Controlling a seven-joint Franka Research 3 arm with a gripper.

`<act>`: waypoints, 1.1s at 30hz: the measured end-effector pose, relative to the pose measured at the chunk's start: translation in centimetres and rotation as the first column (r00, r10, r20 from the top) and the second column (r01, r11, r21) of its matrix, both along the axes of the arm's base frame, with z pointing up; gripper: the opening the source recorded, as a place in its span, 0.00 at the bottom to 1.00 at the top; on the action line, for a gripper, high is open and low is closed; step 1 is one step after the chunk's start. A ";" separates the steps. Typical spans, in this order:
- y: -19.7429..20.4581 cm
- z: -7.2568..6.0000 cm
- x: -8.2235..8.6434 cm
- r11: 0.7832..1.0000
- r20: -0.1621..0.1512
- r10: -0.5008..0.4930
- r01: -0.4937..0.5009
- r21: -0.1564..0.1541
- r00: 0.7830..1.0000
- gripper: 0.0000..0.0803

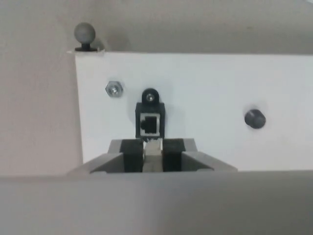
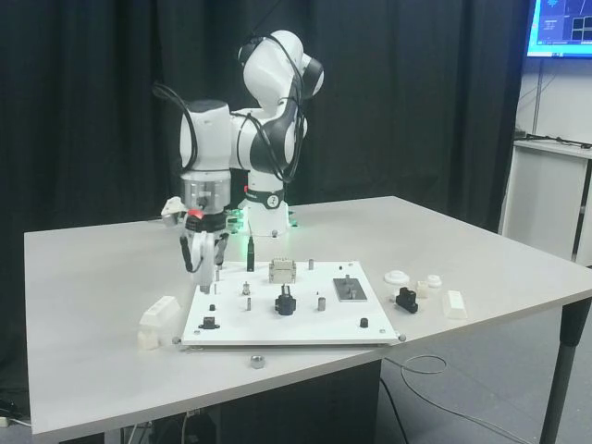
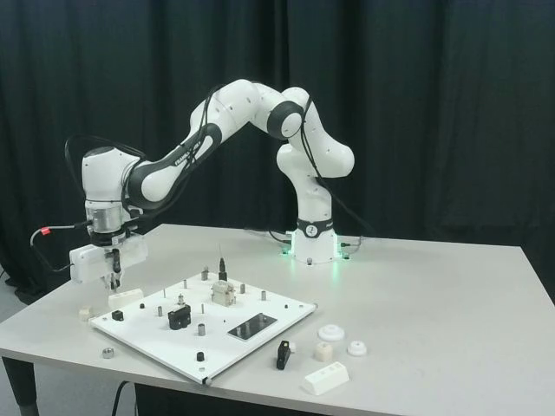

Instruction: Place Ethernet.

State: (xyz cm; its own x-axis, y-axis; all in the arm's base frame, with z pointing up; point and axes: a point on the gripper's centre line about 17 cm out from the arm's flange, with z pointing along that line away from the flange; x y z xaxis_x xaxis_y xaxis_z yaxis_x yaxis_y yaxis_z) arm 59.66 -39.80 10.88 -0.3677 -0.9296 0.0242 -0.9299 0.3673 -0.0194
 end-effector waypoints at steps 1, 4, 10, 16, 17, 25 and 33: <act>0.0 0.2 0.0 1.000 -0.001 0.000 0.000 0.003 1.000 0.10; 0.1 0.6 0.0 1.000 -0.002 0.001 -0.001 0.007 1.000 0.10; 0.2 0.7 0.0 1.000 -0.003 0.005 -0.005 0.008 1.000 0.10; 0.1 0.6 0.0 1.000 -0.006 0.008 -0.008 0.007 1.000 0.10; 0.1 0.5 -0.1 1.000 -0.007 0.008 -0.008 0.007 1.000 0.10; 0.1 0.3 -0.2 1.000 -0.014 0.013 -0.013 0.005 1.000 0.10; 0.0 0.1 -0.3 1.000 -0.018 0.017 -0.017 0.002 1.000 0.10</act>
